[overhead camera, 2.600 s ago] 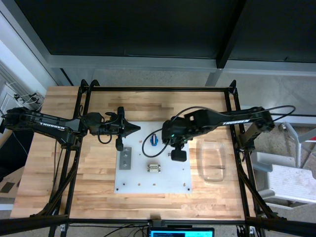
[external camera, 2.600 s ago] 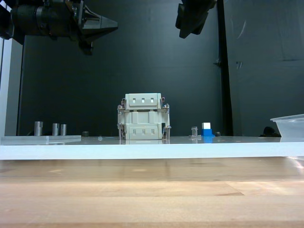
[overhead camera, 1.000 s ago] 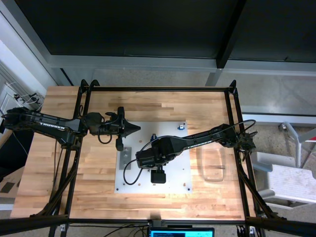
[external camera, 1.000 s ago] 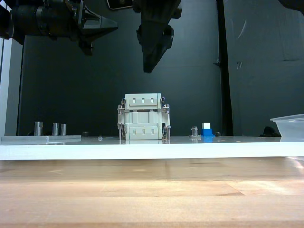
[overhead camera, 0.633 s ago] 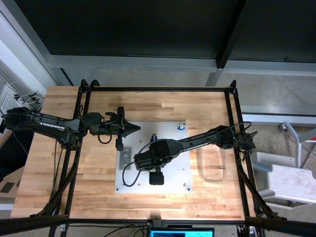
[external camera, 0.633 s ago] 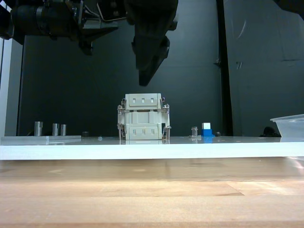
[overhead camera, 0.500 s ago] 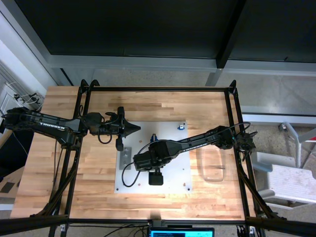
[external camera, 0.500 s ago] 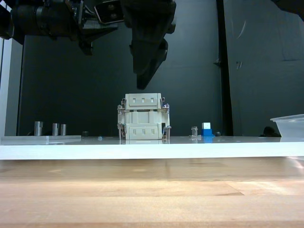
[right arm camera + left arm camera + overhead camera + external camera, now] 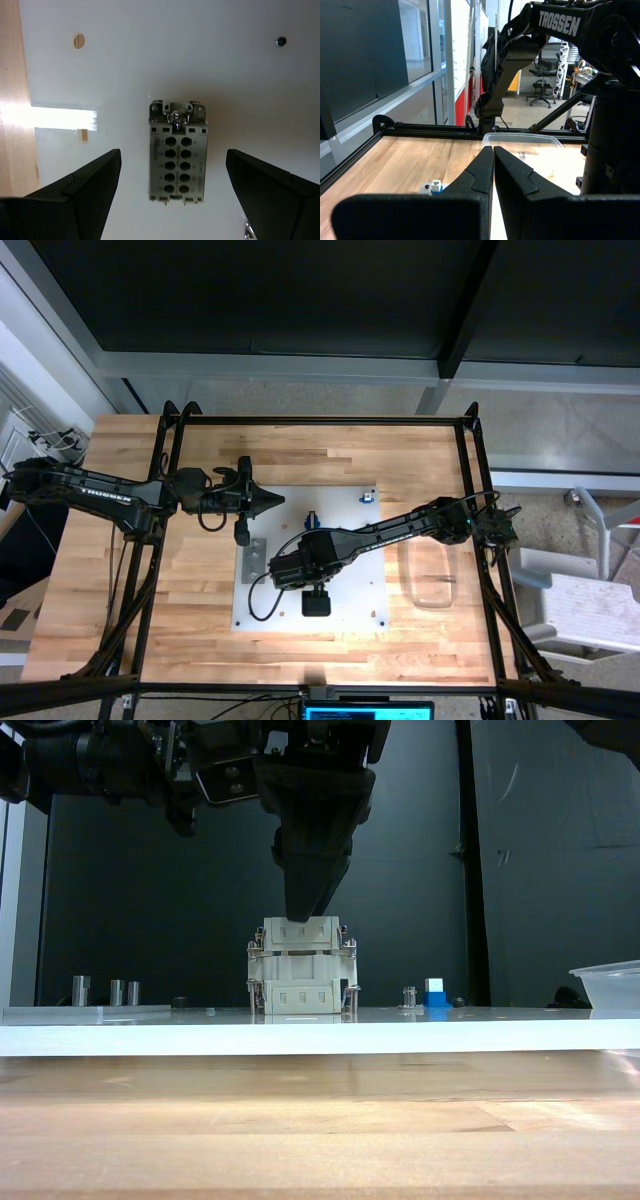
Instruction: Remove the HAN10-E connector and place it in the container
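The HAN10-E connector (image 9: 300,968) stands upright on the white board (image 9: 357,540), a pale beige block with metal clips. From above it is covered by my right gripper (image 9: 309,586). In the right wrist view the connector (image 9: 176,151) sits centred between the two dark fingers (image 9: 75,195) of my right gripper (image 9: 172,156), which is open and touches nothing. In the low view, the right gripper (image 9: 306,908) tapers down to the connector's top edge. The container (image 9: 430,568), a clear tub, lies right of the board. My left gripper (image 9: 270,500) hovers shut over the board's back left corner.
A grey plate with three holes (image 9: 255,562) lies on the board's left side, its pegs (image 9: 118,991) showing in the low view. A small blue upright piece (image 9: 434,992) stands behind the connector. The black frame rails (image 9: 320,421) border the wooden table.
My right gripper has swung from near the blue piece to above the connector and come down until its fingertips reach the connector's top. The left arm has stayed still.
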`<control>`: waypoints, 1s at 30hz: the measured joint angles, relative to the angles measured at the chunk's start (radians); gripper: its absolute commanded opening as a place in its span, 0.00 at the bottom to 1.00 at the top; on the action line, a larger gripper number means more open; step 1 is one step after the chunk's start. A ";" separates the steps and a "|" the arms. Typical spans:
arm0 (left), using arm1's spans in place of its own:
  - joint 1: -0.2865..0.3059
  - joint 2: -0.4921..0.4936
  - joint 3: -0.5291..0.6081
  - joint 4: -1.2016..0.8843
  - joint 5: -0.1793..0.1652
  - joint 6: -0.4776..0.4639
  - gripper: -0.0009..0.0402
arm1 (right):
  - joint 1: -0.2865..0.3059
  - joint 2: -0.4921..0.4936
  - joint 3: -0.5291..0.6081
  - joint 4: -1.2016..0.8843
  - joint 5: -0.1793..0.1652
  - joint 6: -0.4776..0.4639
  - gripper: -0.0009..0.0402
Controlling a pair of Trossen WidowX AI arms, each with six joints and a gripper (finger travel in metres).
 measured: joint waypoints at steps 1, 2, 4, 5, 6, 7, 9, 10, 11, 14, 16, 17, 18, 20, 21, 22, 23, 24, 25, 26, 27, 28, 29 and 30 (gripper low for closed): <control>0.000 0.000 0.000 0.000 0.000 0.000 0.02 | 0.000 0.000 -0.002 0.004 0.000 0.000 0.74; 0.000 0.000 0.000 0.002 0.000 0.000 0.02 | 0.000 0.000 -0.006 0.010 0.000 0.000 0.74; 0.000 0.000 0.000 0.002 0.000 0.000 0.02 | 0.000 0.000 -0.016 0.018 0.000 0.000 0.74; 0.000 0.000 0.000 0.000 0.000 0.000 0.02 | 0.000 0.000 -0.021 0.023 0.000 0.000 0.74; 0.000 0.000 0.000 0.000 0.000 0.000 0.02 | 0.000 0.000 -0.028 0.030 0.000 0.000 0.74; 0.000 0.000 0.000 0.001 0.000 0.000 0.02 | 0.000 0.000 -0.035 0.032 0.000 0.000 0.74; 0.000 0.000 0.000 0.002 0.000 0.000 0.02 | 0.000 0.000 -0.050 0.040 0.000 0.000 0.74; 0.000 0.000 0.000 0.001 0.000 0.000 0.02 | 0.000 0.000 -0.057 0.047 0.000 0.000 0.74; 0.000 0.000 0.000 0.000 0.000 0.000 0.02 | 0.000 0.000 -0.061 0.050 0.000 0.000 0.74; 0.000 0.000 0.000 0.002 0.000 0.000 0.02 | 0.000 0.000 -0.066 0.063 0.000 0.000 0.74; 0.000 0.000 0.000 0.000 0.000 0.000 0.02 | 0.000 0.000 -0.066 0.068 0.000 0.000 0.73; 0.000 0.000 0.000 0.000 0.000 0.000 0.02 | 0.000 0.000 -0.066 0.069 0.000 0.000 0.71; 0.000 0.000 0.000 0.001 0.000 0.000 0.02 | 0.000 0.000 -0.066 0.070 0.000 0.000 0.70; 0.000 0.000 0.000 0.001 0.000 0.000 0.02 | 0.000 0.000 -0.066 0.070 0.000 0.000 0.67; 0.000 0.000 0.000 0.001 0.000 0.000 0.02 | 0.000 0.000 -0.066 0.070 0.000 0.000 0.65; 0.000 0.000 0.000 0.001 0.000 0.000 0.02 | 0.000 0.000 -0.066 0.070 0.000 0.000 0.62; 0.000 0.000 0.000 0.001 0.000 0.000 0.02 | 0.000 0.000 -0.066 0.070 0.000 0.000 0.60; 0.000 0.000 0.000 0.001 0.000 0.000 0.02 | 0.000 0.000 -0.066 0.069 0.000 0.000 0.58; 0.000 0.000 0.000 0.001 0.000 0.000 0.02 | 0.000 0.000 -0.066 0.069 0.000 0.000 0.55; 0.000 0.000 0.000 0.001 0.000 0.000 0.02 | 0.000 0.000 -0.066 0.069 0.000 0.000 0.52; 0.000 0.000 0.000 0.001 0.000 0.000 0.02 | 0.000 0.000 -0.066 0.069 0.000 0.000 0.50; 0.000 0.000 0.000 0.001 0.000 0.000 0.02 | 0.000 0.000 -0.066 0.069 0.000 0.000 0.47; 0.000 0.000 0.000 0.001 0.000 0.000 0.02 | 0.000 0.000 -0.066 0.069 0.000 0.000 0.44; 0.000 0.000 0.000 0.001 0.000 0.000 0.02 | 0.000 0.000 -0.066 0.068 0.000 0.001 0.41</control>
